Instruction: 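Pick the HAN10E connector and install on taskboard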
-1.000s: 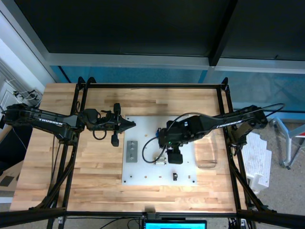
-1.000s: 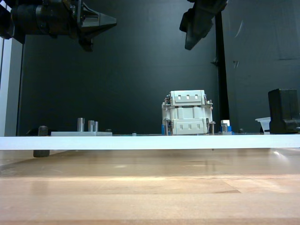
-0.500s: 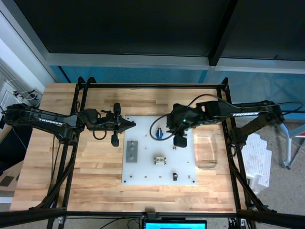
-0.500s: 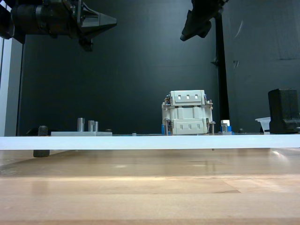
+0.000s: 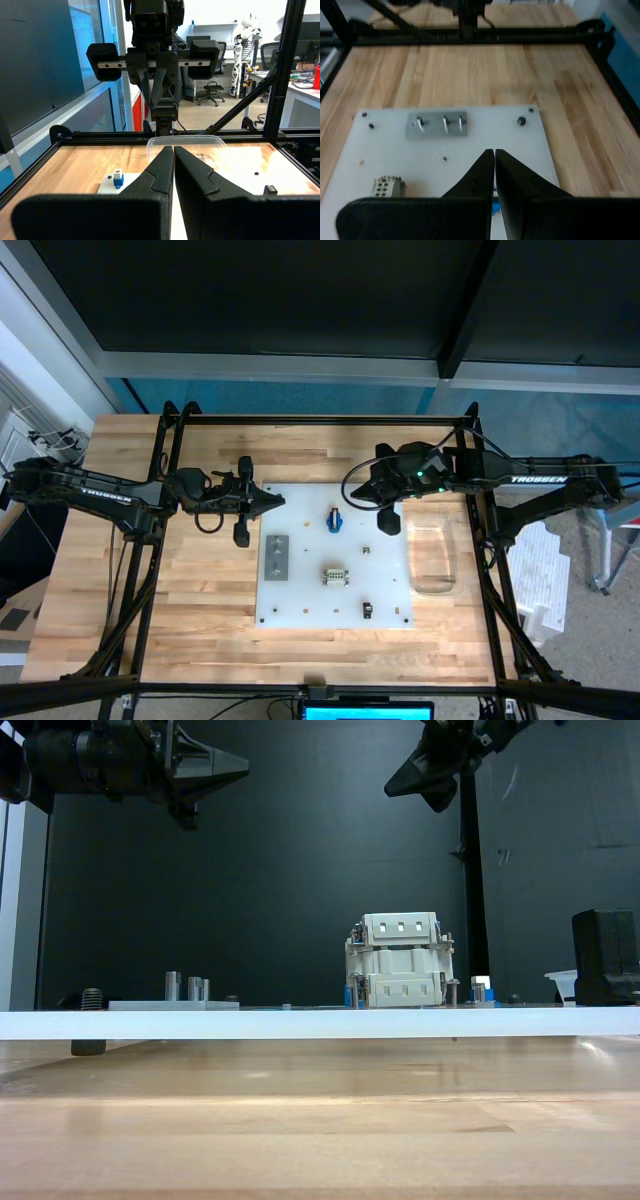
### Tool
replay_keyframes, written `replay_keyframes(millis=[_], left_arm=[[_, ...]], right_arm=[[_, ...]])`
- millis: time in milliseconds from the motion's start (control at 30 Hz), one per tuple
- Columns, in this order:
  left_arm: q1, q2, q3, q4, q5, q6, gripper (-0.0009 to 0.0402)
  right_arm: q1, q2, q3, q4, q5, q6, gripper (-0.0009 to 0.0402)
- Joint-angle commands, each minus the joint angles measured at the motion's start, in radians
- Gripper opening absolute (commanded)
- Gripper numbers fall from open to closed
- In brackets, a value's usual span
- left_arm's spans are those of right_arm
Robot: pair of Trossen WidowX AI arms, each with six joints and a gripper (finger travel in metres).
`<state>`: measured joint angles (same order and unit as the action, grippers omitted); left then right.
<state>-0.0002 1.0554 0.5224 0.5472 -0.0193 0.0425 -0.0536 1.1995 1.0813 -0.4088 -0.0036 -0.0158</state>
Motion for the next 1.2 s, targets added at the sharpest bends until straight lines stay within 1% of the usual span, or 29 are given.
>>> replay_keyframes(millis=[33,200,600,800,1067,1200], left_arm=[[0.000,0.000,0.000,0.000,0.000,0.000,0.0001],[0.000,0.000,0.000,0.000,0.000,0.000,0.0001],[0.000,0.000,0.000,0.000,0.000,0.000,0.0001],[0.000,0.000,0.000,0.000,0.000,0.000,0.0001],[0.000,0.000,0.000,0.000,0.000,0.000,0.0001],[0.000,0.000,0.000,0.000,0.000,0.000,0.0001]], right_arm=[[-0.006,-0.032,-0.060,0.117,0.003,0.019,0.0000],[-0.006,-0.071,-0.156,0.332,0.003,0.037,0.0000],[-0.005,-0.133,-0.333,0.612,0.003,0.038,0.0000],[-0.005,-0.134,-0.410,0.786,0.003,0.086,0.0000],[-0.005,-0.134,-0.478,0.909,0.003,0.086,0.0000],[-0.005,-0.134,-0.492,0.920,0.003,0.077,0.0000]])
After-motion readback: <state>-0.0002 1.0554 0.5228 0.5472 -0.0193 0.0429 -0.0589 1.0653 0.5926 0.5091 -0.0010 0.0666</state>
